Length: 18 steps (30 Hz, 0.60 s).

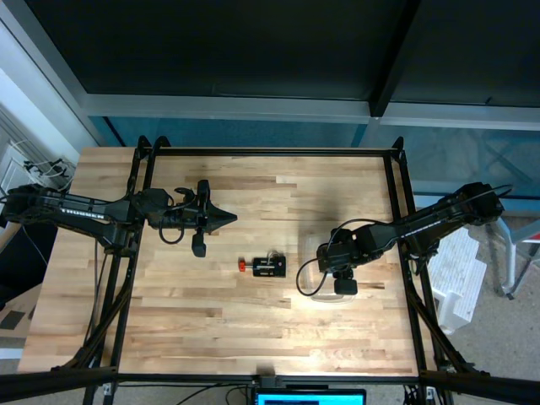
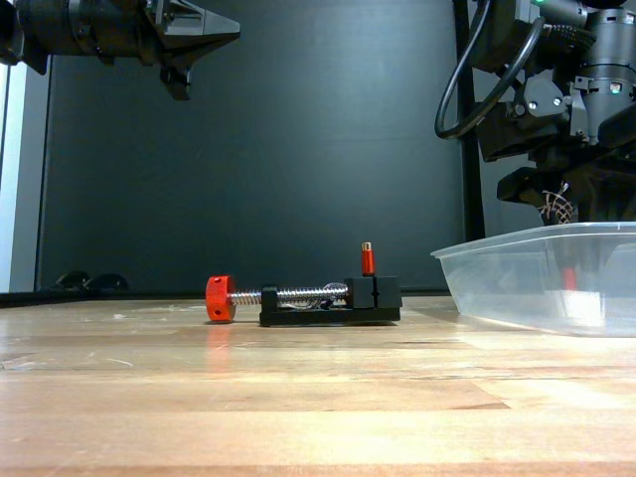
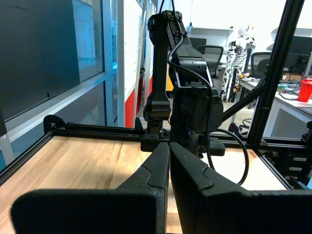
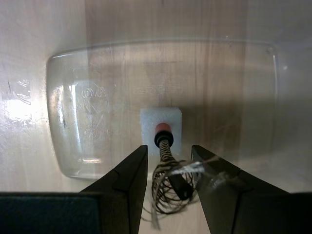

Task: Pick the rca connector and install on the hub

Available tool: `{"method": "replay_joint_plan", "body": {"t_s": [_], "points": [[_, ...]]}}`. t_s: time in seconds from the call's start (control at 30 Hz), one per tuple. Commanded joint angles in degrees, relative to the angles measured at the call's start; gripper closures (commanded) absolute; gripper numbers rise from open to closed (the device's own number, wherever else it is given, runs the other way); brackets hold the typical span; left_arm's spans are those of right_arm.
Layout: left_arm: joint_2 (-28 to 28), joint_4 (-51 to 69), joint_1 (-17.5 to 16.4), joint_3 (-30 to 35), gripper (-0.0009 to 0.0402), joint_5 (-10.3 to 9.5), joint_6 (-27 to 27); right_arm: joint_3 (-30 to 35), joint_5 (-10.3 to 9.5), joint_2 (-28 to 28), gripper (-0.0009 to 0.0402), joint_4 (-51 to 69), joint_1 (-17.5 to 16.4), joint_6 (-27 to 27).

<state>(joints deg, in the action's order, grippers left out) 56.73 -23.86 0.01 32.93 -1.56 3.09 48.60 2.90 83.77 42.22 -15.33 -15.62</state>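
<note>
Two grippers showed over the wooden table (image 1: 211, 321). Left of centre in the high view, the left gripper (image 1: 226, 218) hovered clear of the wood, its fingers pressed together and pointing toward the middle. Right of centre, the right gripper (image 4: 168, 148) hung pointing down into the clear plastic tray (image 4: 63, 122), its fingers spread apart on either side of the rca connector (image 4: 164, 140). That connector, trailing braided wire, stood with its tip in a small white foam cube (image 4: 148, 119) on the tray floor. Whether a finger touched the wire could not be told. At the high view's centre lay the hub (image 1: 271, 267), just left of the tray, with its red end toward the left arm.
</note>
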Motion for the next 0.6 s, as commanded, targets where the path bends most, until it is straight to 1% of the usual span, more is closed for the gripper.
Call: {"method": "replay_joint_plan", "body": {"t_s": [0.03, 0.6], "points": [[0.00, 0.00, 0.00, 0.00, 0.0393, 0.00, 0.00, -0.02, 0.07, 0.26, 0.0271, -0.15, -0.07, 0.00], [0.00, 0.00, 0.00, 0.00, 0.0393, 0.00, 0.00, -0.02, 0.11, 0.26, 0.0272, -0.96, -0.55, -0.44]]}}
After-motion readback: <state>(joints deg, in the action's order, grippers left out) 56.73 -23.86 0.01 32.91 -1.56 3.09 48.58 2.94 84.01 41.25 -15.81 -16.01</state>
